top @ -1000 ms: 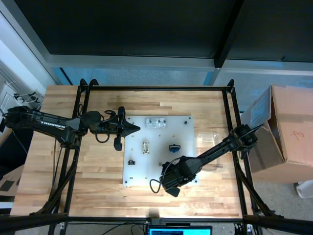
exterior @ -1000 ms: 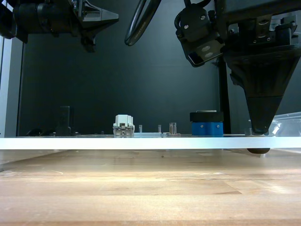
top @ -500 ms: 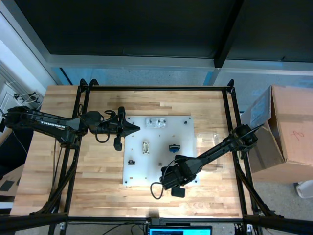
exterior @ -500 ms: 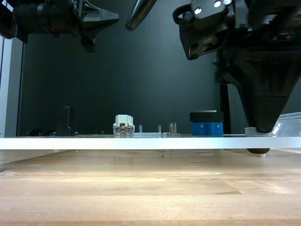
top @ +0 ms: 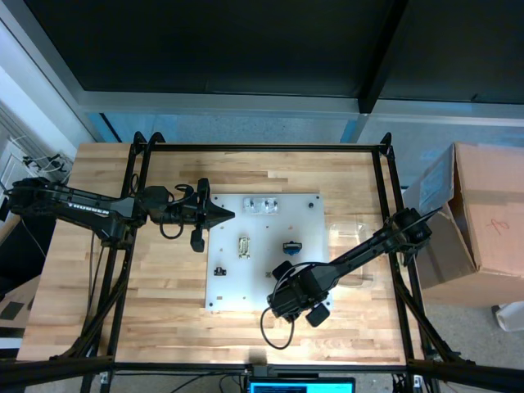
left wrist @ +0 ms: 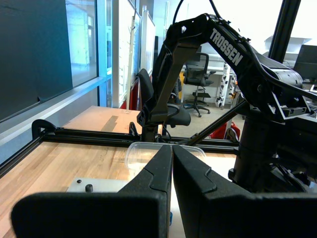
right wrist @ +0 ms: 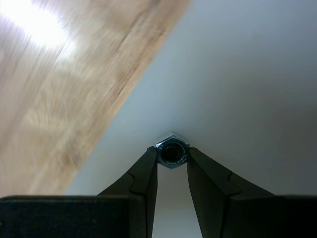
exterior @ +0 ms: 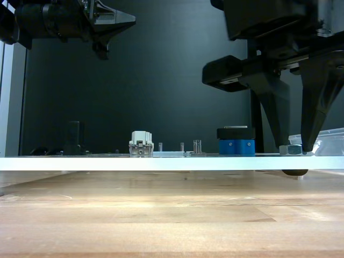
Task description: Unfasten the M12 nut and place it in the container
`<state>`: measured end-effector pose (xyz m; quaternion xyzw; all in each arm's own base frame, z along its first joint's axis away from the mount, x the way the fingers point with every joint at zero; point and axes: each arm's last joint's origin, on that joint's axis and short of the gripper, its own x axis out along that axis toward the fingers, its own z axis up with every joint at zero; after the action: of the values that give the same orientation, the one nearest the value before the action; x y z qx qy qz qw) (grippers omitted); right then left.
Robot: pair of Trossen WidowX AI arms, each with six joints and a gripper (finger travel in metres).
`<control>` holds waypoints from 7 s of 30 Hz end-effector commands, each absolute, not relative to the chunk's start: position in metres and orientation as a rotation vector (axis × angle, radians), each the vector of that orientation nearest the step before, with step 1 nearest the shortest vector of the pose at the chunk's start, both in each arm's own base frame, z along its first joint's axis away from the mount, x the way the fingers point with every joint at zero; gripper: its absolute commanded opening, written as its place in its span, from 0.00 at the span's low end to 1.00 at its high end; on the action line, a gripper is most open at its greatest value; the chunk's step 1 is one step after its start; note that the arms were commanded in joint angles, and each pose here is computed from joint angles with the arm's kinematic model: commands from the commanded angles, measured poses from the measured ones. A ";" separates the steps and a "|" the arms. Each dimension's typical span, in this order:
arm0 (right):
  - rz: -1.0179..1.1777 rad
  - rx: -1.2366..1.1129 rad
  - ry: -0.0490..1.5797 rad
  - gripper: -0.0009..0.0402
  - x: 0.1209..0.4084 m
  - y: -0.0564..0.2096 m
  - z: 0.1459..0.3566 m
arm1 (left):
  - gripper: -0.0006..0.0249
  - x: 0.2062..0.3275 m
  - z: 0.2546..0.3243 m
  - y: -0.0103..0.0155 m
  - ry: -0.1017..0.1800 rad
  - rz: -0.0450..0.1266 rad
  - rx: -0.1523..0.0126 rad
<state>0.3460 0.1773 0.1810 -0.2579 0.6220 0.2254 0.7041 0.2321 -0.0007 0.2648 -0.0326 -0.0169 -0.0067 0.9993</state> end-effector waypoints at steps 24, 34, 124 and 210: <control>0.840 -0.936 1.268 0.21 0.346 0.178 0.181 | 0.02 0.232 0.2649 -0.0006 -0.034 -0.013 -0.065; 0.845 -0.946 1.276 0.54 0.340 0.177 0.192 | 0.03 0.232 0.2649 -0.0006 -0.034 -0.013 -0.065; -0.150 0.005 1.424 0.02 0.328 0.164 0.197 | 0.02 0.232 0.2649 -0.0006 -0.034 -0.013 -0.065; 0.026 0.156 1.455 0.02 0.337 0.178 0.183 | 0.02 0.232 0.2649 -0.0006 -0.034 -0.013 -0.065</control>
<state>0.3374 0.1782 0.1839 0.0717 0.6641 0.0122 0.7441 0.2321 -0.0007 0.2648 -0.0326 -0.0169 -0.0068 0.9993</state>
